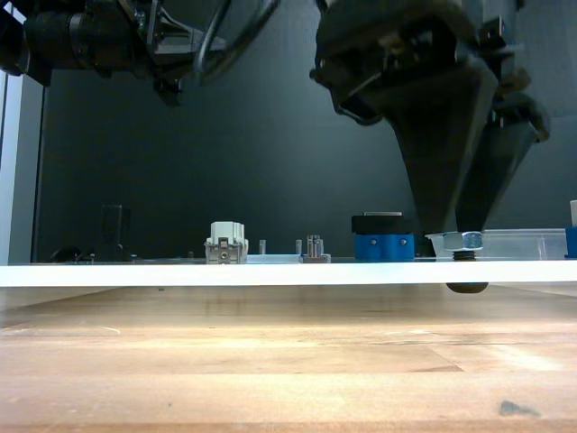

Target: Unfasten the M12 fastener and place in the container

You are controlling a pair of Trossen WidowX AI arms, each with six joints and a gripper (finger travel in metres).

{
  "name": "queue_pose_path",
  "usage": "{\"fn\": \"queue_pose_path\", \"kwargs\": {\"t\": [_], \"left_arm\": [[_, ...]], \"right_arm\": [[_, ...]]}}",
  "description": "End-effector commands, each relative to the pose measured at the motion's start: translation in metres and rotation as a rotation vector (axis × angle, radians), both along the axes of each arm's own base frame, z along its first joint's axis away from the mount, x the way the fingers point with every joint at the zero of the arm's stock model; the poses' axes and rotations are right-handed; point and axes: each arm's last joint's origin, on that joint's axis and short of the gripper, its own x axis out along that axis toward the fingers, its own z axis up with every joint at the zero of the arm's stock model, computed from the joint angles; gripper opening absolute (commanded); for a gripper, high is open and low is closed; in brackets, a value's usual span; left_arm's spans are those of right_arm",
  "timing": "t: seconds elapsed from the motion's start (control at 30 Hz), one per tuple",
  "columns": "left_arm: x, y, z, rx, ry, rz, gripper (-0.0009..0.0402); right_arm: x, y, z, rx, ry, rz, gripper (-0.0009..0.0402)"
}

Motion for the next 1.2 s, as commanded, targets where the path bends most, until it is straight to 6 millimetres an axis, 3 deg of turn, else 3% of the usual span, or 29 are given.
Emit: {"fn": "queue_pose_path", "kwargs": {"t": [0.03,0.4,0.87,1.2], "left_arm": [[0.0001,0.0,0.0001,0.0,0.0,0.0,0.0],[0.0001,0.0001,0.0,0.0,0.001,0.0,0.0],[0.0001,0.0001,0.0,0.0,0.0,0.0,0.0],[0.0001,0.0,0.0,0.0,0.0,0.0,0.0]], "right_arm": [[0.0009,0.0001,-0.0034,0.007,0.008,-0.002,0.0217],[0.0018,-0.0004,-0.0077,0.005,0.023,-0.011,0.016],[0.0023,-0.0001,-0.0077,0.008,0.018,-0.006,0.0052],[0.0032,0.0009,-0.008,0.009,0.012,0.187,0.0018]]}}
